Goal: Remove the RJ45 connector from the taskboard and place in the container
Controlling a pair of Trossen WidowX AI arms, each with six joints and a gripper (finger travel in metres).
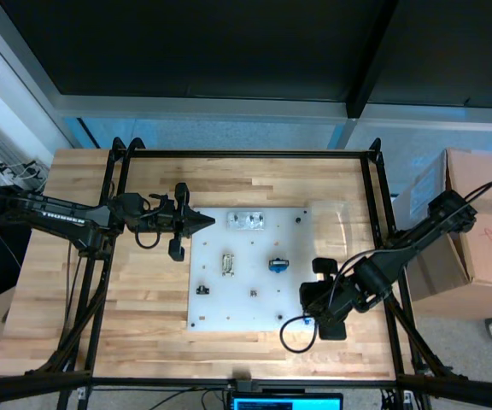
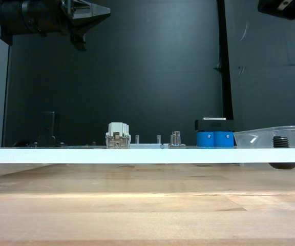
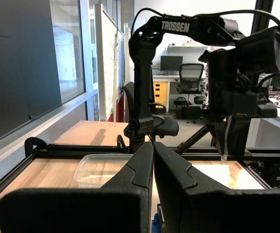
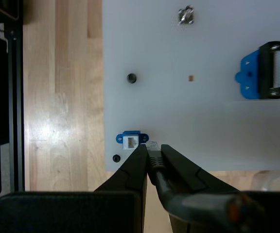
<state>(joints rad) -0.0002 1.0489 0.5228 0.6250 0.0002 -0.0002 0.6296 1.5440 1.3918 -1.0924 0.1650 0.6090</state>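
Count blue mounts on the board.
2. One blue mount mid-board; the other at the near edge beside the right gripper, shut on the RJ45 connector. Left gripper, shut, hovers over the board's left edge.

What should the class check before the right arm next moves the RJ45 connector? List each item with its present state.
1. Grip: the right gripper is shut on the RJ45 connector: ok.
2. Connector out of its seat: the blue socket on the taskboard shows empty, with the plug just beside it: ok.
3. Target located: the clear container stands at the board's right side: ok.
4. Left gripper out of the way: it is shut and raised at the board's left edge: ok.
5. Black cable free to follow: cannot tell.
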